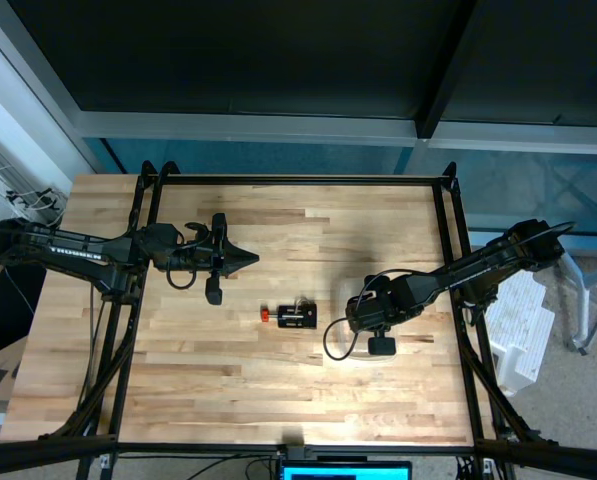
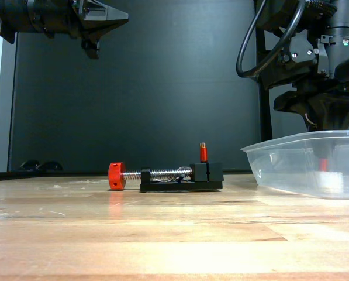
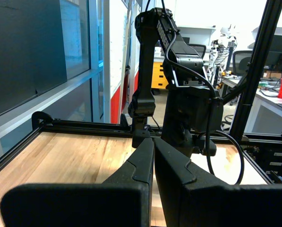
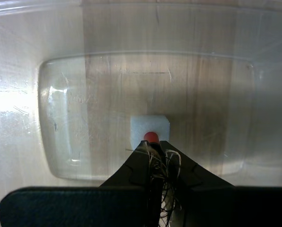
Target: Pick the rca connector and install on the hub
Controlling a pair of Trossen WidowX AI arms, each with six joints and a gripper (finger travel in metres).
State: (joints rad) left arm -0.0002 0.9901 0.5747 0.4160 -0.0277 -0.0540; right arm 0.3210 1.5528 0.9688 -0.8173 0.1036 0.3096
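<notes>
The right pincer hangs pointing straight down inside the clear plastic tray, which sits on the bench toward the right side. Its fingers are drawn together, clamped on the rca connector — a tiny piece of which only a red tip and some silvery, glinting strands show between the black fingers. The connector is directly over a small white cube lying on the tray floor; from the low view its red end comes down to the top of the cube, though whether the two actually touch I cannot tell. The hub lies flat on the bare wood near the middle of the bench, just to the left of the tray and apart from it. It is a small black block with a red knob at its left end, a silvery threaded rod running from the knob into the block, and a short red post with a golden tip standing upright on its right end. The left pincer is held high above the bench on the left — well apart from the hub and the tray — lying level and pointing toward the right arm, its fingers closed against each other with nothing between them.
</notes>
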